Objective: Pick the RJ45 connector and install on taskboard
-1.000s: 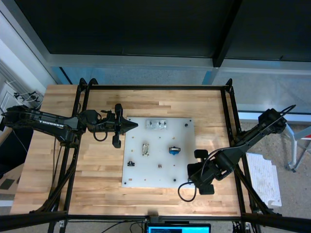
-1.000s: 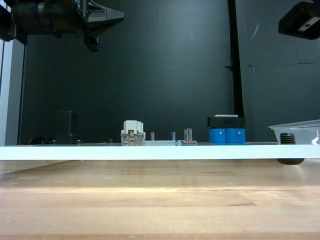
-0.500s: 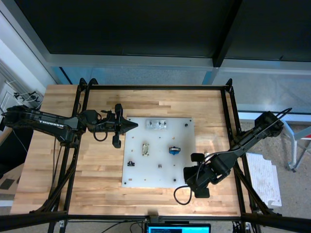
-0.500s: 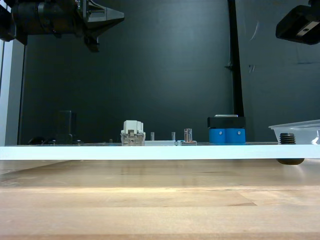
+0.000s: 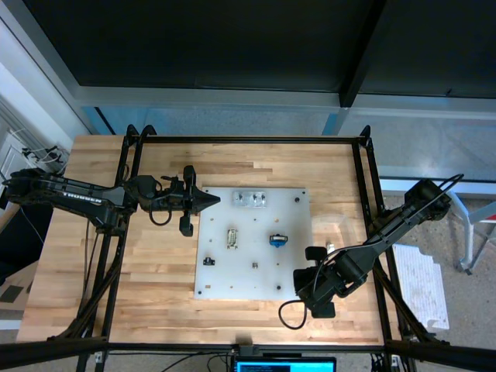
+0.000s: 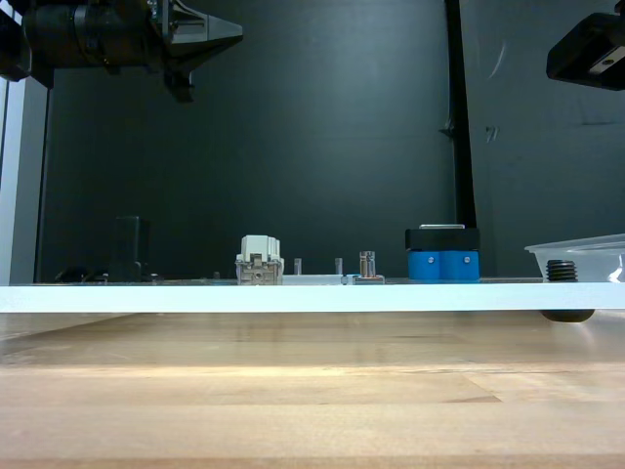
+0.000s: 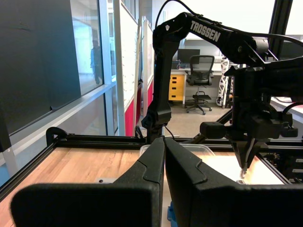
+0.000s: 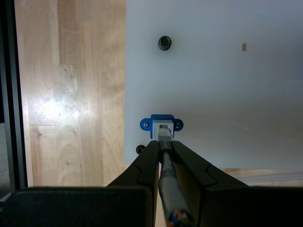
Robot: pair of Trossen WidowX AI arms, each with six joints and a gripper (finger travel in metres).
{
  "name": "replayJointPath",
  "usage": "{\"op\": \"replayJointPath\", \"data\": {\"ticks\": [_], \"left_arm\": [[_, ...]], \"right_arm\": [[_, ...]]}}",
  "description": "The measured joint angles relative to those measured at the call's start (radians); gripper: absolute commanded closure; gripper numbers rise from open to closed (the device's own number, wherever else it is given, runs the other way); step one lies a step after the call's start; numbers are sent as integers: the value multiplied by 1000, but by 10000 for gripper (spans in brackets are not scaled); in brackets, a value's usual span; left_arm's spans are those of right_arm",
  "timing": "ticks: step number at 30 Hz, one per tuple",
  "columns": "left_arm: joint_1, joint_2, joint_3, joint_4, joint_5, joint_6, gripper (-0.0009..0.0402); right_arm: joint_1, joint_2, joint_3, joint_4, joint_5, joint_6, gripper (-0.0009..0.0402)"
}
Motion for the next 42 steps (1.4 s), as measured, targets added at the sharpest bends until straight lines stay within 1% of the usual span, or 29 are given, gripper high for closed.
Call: {"op": "replayJointPath", "data": {"ticks": [8, 15, 28, 33, 42], "left_arm": [[0, 0, 0, 0, 0, 0, 393], [0, 0, 0, 0, 0, 0, 393], [0, 0, 0, 0, 0, 0, 393], [0, 0, 0, 0, 0, 0, 393], [0, 0, 0, 0, 0, 0, 393]], "right_arm": [[2, 0, -2, 0, 6, -5, 381], [3, 27, -3, 19, 0, -8, 381], [4, 28, -3, 19, -2, -9, 381], [5, 28, -3, 15, 12, -11, 381], [5, 28, -4, 14, 12, -11, 381]]}}
